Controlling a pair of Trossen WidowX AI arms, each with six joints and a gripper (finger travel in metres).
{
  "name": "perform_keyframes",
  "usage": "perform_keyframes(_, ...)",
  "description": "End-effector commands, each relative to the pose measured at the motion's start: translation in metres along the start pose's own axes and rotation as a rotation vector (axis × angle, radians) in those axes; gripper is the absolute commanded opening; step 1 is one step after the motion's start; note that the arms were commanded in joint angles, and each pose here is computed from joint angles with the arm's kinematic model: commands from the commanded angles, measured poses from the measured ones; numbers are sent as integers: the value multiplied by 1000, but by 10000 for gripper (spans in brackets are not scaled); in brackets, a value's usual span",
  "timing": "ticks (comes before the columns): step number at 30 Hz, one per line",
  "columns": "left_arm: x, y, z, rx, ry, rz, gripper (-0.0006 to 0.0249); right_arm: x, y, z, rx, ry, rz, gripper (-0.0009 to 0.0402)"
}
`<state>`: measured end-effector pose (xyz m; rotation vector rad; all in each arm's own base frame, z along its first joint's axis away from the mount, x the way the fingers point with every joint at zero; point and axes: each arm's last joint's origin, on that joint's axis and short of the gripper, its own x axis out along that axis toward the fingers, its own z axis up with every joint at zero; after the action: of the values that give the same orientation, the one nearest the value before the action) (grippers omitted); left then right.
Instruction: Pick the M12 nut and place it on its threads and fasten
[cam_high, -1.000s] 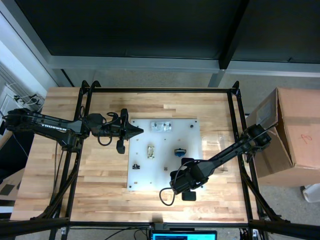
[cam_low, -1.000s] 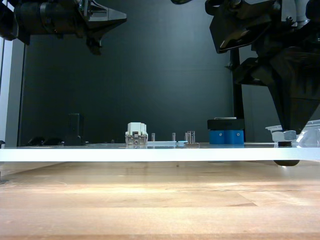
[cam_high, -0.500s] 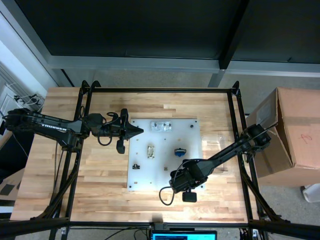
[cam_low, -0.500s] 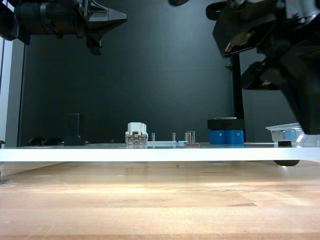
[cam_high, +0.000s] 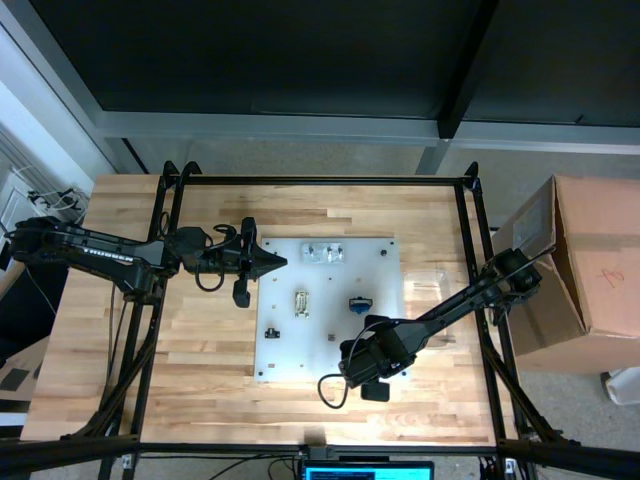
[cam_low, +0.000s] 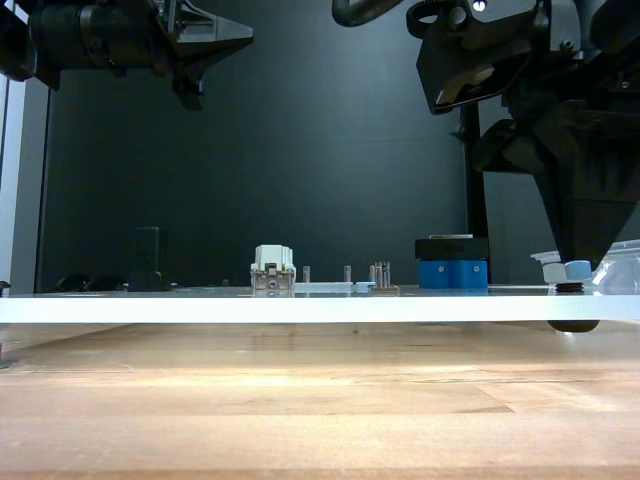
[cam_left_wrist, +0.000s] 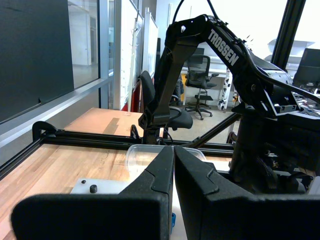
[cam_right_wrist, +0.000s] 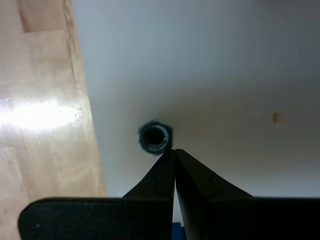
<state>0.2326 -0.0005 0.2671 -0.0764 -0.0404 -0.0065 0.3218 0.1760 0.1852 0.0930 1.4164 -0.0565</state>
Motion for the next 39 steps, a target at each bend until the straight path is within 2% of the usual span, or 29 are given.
perform_keyframes(1, 0, 0, 0, 0, -1, 0, 0, 0, 5, 0, -4, 66, 146, 0)
perform_keyframes(2, 0, 0, 0, 0, -1, 0, 0, 0, 6, -1, -4, 85, 173, 0)
perform_keyframes(3, 0, 0, 0, 0, -1, 0, 0, -1, 6, -1, -2, 92, 176, 0)
perform_keyframes(7, 0, 0, 0, 0, -1, 0, 0, -1, 4, -2, -3, 94, 152, 0)
perform_keyframes(9, 0, 0, 0, 0, 0, 0, 0, -1, 2, -2, 1, 77, 102, 0)
perform_keyframes(12, 0, 0, 0, 0, -1, 0, 0, -4, -1, -2, 24, 33, -14, 0)
perform_keyframes(14, 0, 0, 0, 0, 0, 0, 0, -7, -3, 0, 24, 5, -71, 0)
perform_keyframes(16, 0, 0, 0, 0, 0, 0, 0, -7, -3, 0, 23, -16, -95, 0)
perform_keyframes(18, 0, 0, 0, 0, 0, 0, 0, -6, -3, 1, 21, -17, -98, 0)
perform_keyframes(23, 0, 0, 0, 0, 0, 0, 0, 1, -1, 2, 18, -26, -73, 0)
perform_keyframes(25, 0, 0, 0, 0, 0, 0, 0, 4, 1, 1, -9, 6, -16, 0)
perform_keyframes(28, 0, 0, 0, 0, 0, 0, 0, 4, 6, 0, -54, 79, 124, 0)
perform_keyframes(30, 0, 0, 0, 0, -1, 0, 0, 3, 7, -1, -63, 109, 161, 0)
perform_keyframes(31, 0, 0, 0, 0, 0, 0, 0, 1, 6, -2, -64, 109, 148, 0)
perform_keyframes(32, 0, 0, 0, 0, 1, 0, 0, 1, 4, -2, -62, 99, 113, 0)
perform_keyframes(34, 0, 0, 0, 0, -1, 0, 0, -1, 1, -1, -48, 53, 10, 0)
perform_keyframes(36, 0, 0, 0, 0, 0, 0, 0, -2, -1, 0, -36, 17, -61, 0)
perform_keyframes(39, 0, 0, 0, 0, 1, 0, 0, -2, -2, 1, -17, -11, -94, 0)
